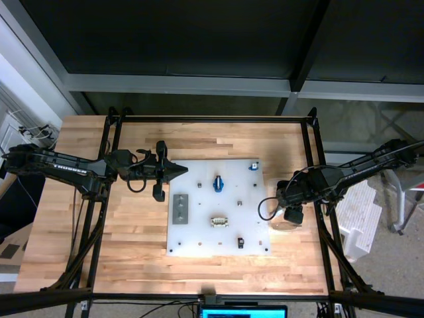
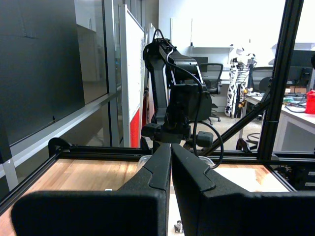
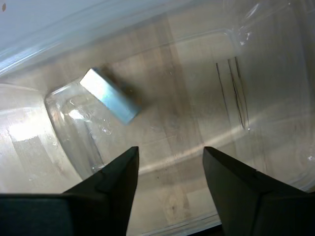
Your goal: Remove the 16mm bar from the taskboard and place in the container
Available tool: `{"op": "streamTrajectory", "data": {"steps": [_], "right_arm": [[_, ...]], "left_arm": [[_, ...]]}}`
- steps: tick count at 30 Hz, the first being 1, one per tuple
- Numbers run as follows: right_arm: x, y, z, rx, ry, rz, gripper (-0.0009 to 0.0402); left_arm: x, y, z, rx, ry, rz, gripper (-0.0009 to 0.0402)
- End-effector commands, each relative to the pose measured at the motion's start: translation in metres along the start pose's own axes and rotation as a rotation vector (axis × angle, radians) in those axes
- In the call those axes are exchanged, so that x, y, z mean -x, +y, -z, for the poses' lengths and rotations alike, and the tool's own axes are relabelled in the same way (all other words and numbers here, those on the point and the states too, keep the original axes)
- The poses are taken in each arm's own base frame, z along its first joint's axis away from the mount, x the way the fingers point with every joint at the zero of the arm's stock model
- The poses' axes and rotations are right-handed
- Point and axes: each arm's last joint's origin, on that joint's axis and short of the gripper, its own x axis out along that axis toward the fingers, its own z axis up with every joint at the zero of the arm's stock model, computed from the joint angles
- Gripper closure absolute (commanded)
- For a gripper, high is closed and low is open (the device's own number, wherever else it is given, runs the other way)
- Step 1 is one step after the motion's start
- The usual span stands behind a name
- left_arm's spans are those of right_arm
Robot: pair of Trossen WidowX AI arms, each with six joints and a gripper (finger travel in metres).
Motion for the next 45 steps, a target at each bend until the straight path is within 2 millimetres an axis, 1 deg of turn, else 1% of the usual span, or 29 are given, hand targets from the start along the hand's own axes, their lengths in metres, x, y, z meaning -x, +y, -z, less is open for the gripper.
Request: {"op": "streamTrajectory", "data": {"steps": [1, 5, 9, 11, 15, 20, 25, 31, 36, 39, 42, 45], "right_arm": [[0.000, 0.000, 0.000, -0.001, -0.002, 0.000, 0.0186], [0.000, 0.000, 0.000, -0.001, -0.003, -0.001, 0.0176], [0.002, 0.001, -0.001, 0.007, -0.008, -0.005, 0.0178], [0.008, 0.002, -0.004, 0.011, -0.029, -0.021, 0.0183], [0.026, 0.005, -0.012, 0.055, -0.112, -0.060, 0.0198], [0.050, 0.008, -0.027, 0.127, -0.299, -0.124, 0.0231], [0.067, 0.006, -0.047, 0.159, -0.554, -0.190, 0.0284], [0.080, -0.002, -0.068, 0.199, -0.784, -0.198, 0.0350], [0.085, -0.010, -0.082, 0.216, -0.945, -0.176, 0.0397], [0.086, -0.018, -0.090, 0.205, -1.035, -0.170, 0.0388], [0.086, -0.026, -0.097, 0.225, -1.120, -0.210, 0.0393], [0.085, -0.034, -0.102, 0.224, -1.211, -0.206, 0.0392]], "left_arm": [[0.000, 0.000, 0.000, 0.000, 0.000, 0.000, 0.0393], [0.000, 0.000, 0.000, 0.000, 0.000, 0.000, 0.0393], [0.000, 0.000, 0.000, 0.000, 0.000, 0.000, 0.0393], [0.000, 0.000, 0.000, 0.000, 0.000, 0.000, 0.0393], [0.000, 0.000, 0.000, 0.000, 0.000, 0.000, 0.0393], [0.000, 0.000, 0.000, 0.000, 0.000, 0.000, 0.0393], [0.000, 0.000, 0.000, 0.000, 0.000, 0.000, 0.0393], [0.000, 0.000, 0.000, 0.000, 0.000, 0.000, 0.0393], [0.000, 0.000, 0.000, 0.000, 0.000, 0.000, 0.0393], [0.000, 0.000, 0.000, 0.000, 0.000, 0.000, 0.0393], [0.000, 0.000, 0.000, 0.000, 0.000, 0.000, 0.0393], [0.000, 0.000, 0.000, 0.000, -0.001, 0.000, 0.0393]]}}
